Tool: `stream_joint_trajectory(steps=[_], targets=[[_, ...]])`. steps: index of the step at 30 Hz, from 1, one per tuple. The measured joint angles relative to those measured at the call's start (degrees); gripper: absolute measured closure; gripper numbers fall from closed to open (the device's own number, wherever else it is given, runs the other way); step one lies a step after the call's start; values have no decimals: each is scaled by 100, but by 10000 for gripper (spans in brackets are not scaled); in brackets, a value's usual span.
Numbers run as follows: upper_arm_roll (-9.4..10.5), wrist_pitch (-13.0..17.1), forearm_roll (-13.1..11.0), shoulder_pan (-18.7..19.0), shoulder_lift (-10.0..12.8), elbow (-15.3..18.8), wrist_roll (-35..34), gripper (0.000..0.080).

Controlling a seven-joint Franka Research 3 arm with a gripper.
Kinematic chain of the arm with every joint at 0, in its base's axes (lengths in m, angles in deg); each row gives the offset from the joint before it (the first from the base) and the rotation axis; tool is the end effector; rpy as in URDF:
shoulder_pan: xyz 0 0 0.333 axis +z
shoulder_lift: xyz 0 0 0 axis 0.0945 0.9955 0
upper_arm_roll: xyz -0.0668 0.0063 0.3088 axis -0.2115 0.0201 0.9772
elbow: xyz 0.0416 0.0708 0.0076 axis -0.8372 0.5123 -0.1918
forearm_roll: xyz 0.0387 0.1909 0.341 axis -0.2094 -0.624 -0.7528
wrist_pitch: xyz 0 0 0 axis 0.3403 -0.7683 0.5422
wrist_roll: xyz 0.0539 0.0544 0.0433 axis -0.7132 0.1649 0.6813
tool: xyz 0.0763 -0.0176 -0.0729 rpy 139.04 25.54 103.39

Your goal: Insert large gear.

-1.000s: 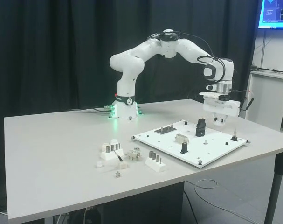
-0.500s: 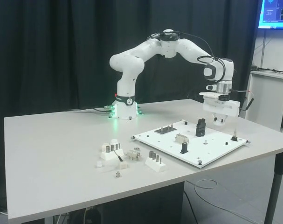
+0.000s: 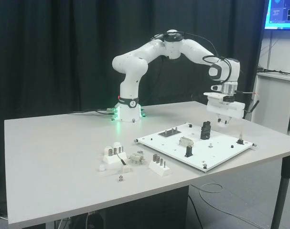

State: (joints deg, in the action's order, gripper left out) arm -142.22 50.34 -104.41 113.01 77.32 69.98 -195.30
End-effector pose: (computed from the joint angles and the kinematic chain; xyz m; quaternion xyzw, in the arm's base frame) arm 0.4496 0.3646 0.2354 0.5258 -0.8493 0.0458 0.0102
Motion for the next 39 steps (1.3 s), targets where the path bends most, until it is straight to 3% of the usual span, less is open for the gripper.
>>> stream_joint_trajectory(steps=[10, 16, 27, 39], targets=[[-458, -792, 537, 172, -1, 78, -9, 475], [-673, -1051, 834, 279, -1, 230, 31, 475], [-874, -1103, 1264, 425, -2, 719, 410, 475], [-1084, -1028, 1469, 451, -2, 1309, 1053, 475]])
